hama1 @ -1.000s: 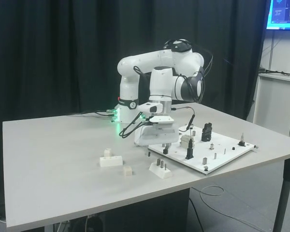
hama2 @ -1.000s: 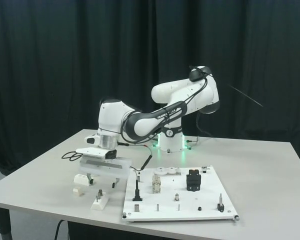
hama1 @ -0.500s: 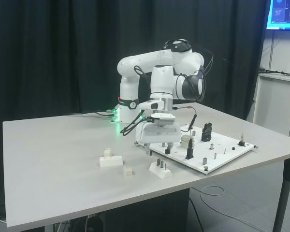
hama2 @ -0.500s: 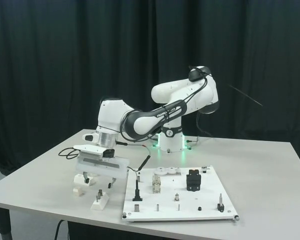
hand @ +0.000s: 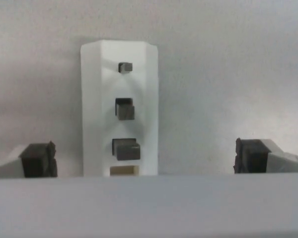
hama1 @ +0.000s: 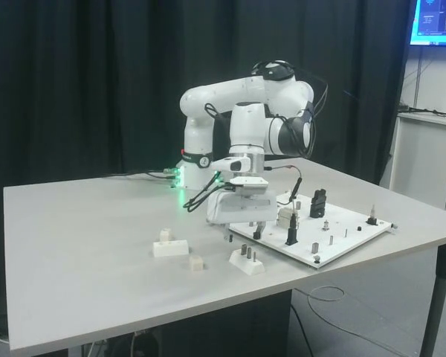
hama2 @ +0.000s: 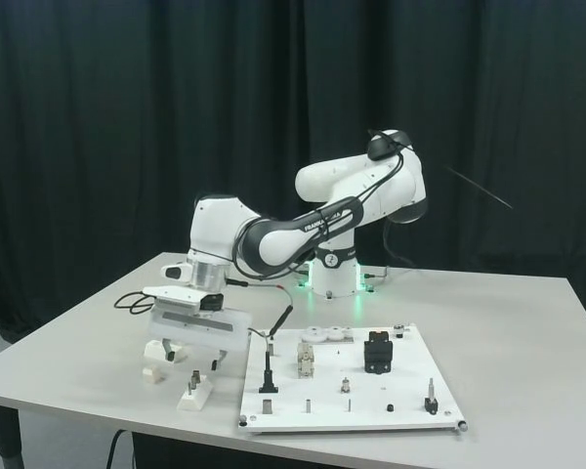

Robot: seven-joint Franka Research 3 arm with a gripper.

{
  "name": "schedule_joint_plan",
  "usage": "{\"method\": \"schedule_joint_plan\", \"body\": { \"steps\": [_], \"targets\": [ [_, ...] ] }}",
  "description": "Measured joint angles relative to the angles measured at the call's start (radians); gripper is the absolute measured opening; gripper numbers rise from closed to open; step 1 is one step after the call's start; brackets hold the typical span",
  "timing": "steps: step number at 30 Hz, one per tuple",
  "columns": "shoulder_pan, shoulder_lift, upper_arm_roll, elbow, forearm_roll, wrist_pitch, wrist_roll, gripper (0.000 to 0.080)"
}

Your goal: Pick square peg 3.

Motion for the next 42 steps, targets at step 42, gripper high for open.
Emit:
{"method": "schedule_joint_plan", "body": {
  "steps": [42],
  "targets": [
    [-0.008,-0.014,0.037,0.005,-0.002,0.031,-0.039,0.08]
  ]
}}
